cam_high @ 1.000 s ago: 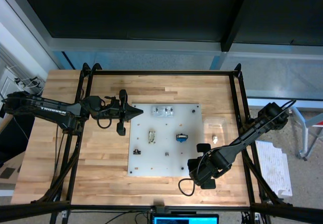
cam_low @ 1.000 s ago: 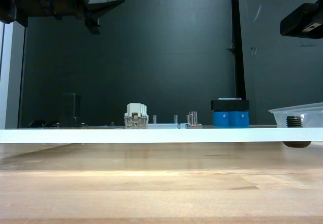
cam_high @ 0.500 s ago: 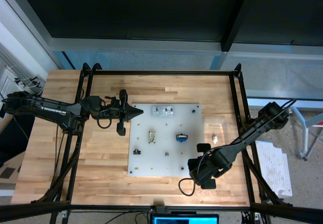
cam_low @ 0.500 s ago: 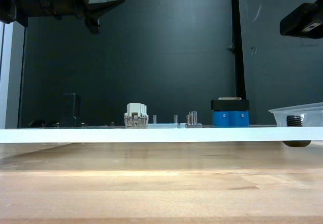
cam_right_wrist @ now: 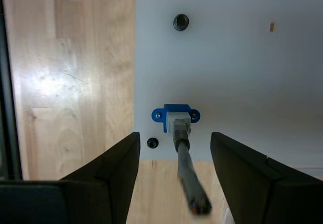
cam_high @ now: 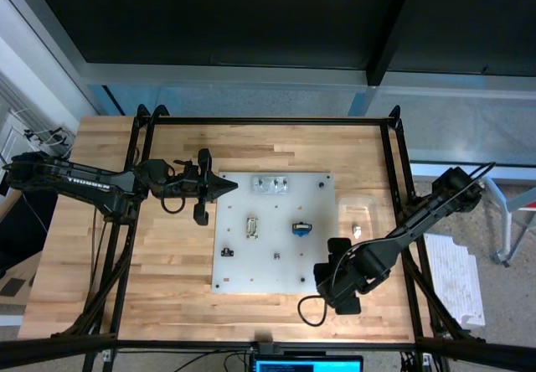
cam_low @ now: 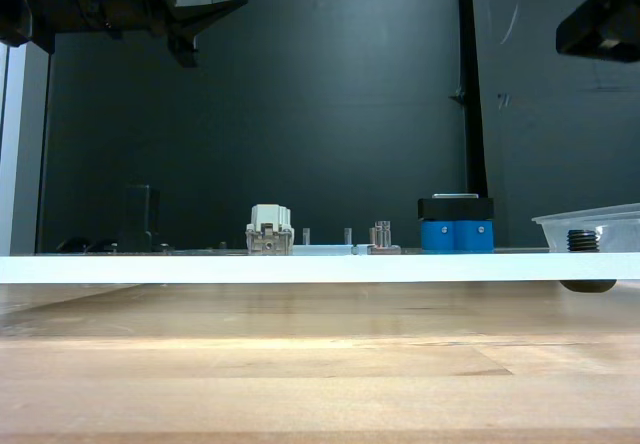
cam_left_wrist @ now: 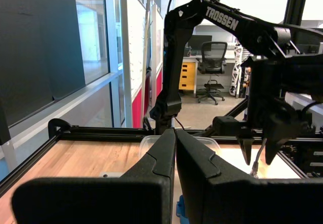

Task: Pick the RJ45 connector and install on taskboard

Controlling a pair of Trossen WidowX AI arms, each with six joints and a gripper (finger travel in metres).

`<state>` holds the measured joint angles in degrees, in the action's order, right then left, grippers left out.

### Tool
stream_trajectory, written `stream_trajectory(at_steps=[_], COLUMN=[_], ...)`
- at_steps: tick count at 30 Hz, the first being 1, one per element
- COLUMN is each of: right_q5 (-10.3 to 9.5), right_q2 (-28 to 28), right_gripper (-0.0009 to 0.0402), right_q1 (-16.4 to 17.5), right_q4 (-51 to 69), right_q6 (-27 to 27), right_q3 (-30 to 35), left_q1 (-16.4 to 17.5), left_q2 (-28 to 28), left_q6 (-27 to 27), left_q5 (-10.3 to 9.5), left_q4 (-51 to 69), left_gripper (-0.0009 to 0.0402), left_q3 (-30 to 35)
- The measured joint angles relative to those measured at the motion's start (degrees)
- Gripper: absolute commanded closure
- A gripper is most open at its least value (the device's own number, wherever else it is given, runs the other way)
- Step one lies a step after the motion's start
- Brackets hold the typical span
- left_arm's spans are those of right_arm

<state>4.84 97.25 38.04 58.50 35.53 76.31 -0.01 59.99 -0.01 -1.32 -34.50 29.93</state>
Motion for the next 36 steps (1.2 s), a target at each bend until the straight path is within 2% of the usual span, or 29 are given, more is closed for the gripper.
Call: stream_trajectory(at_steps=[23,28,36], right_q5=[-0.33,0.50,4.46], right_q2=[-1.92,-3.85,-8.02], right_gripper=[0.0187,0.0187,0.0193], right_q1=[-0.15,-2.73,-8.13], right_q4=[1.07,0.33,0.33], right_q6=[0.17,-0.26,-5.27], right_q3=[2.49,4.83,4.92], left_q1=[0.00,0.00,0.00], left_q2=[0.00,0.00,0.00], left_q6=[-0.02,0.00,0.00], left_q5=[0.00,0.00,0.00], left_q4=[0.00,0.00,-0.02], left_gripper=[0.0393,0.0393,0.0393], left_q3=[0.02,0.02,0.02])
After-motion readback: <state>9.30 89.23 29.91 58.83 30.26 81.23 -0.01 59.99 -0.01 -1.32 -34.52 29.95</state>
